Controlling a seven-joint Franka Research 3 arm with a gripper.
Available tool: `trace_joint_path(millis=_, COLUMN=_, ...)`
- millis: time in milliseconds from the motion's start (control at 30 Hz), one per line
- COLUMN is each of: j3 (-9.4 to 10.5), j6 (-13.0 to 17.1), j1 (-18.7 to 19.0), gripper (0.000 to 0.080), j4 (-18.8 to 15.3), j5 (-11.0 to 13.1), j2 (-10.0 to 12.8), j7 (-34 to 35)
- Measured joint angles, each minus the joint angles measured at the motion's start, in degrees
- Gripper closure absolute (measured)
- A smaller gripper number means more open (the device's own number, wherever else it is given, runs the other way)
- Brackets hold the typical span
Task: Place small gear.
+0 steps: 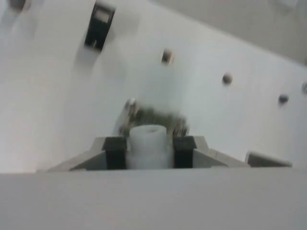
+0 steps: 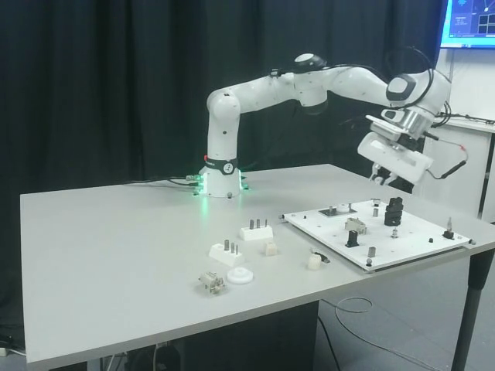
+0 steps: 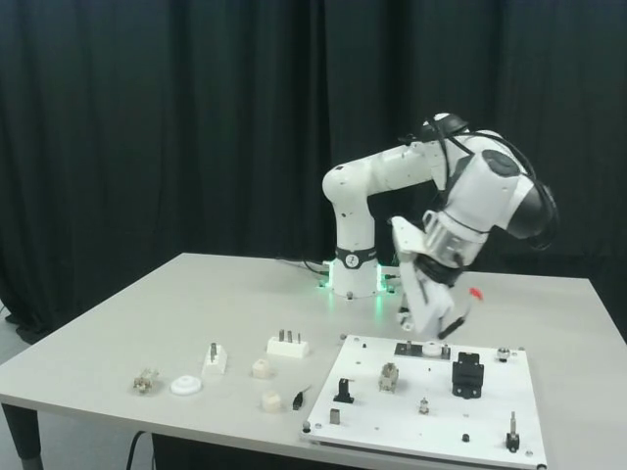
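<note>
Gripper [image 1: 149, 152] clamps the small gear [image 1: 148, 143]; we hover over the white board [image 2: 418, 239], frame right, axis vertical.

My gripper [image 2: 381, 178] hangs over the far edge of the assembly board [image 2: 410, 246], small gear [image 1: 148, 145] between my fingers. The large gear [image 2: 240, 276] lies on the table [image 2: 100, 247], well apart, connector [image 2: 210, 282] beside it.

Small gear [image 1: 148, 146]: white, cylindrical, upright, clamped between black fingers [image 1: 115, 152].
</note>
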Motion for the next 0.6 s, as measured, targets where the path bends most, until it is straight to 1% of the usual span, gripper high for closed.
trace_joint_path(millis=200, j3=-0.24, j6=1.4, j1=-1.3, gripper=0.0604, j4=-2.9, j5=-1.1, j2=0.0, j7=-3.7)
trace_joint_path(millis=400, j3=-0.64, j6=3.1, j1=-2.2, gripper=0.0604, j4=-6.3, j5=-1.5, j2=0.1, j7=-7.3)
trace_joint_path(millis=600, j3=-0.77, j6=5.5, j1=-2.4, gripper=0.0604, j4=-10.2, j5=-2.4, j2=0.2, j7=-9.9)
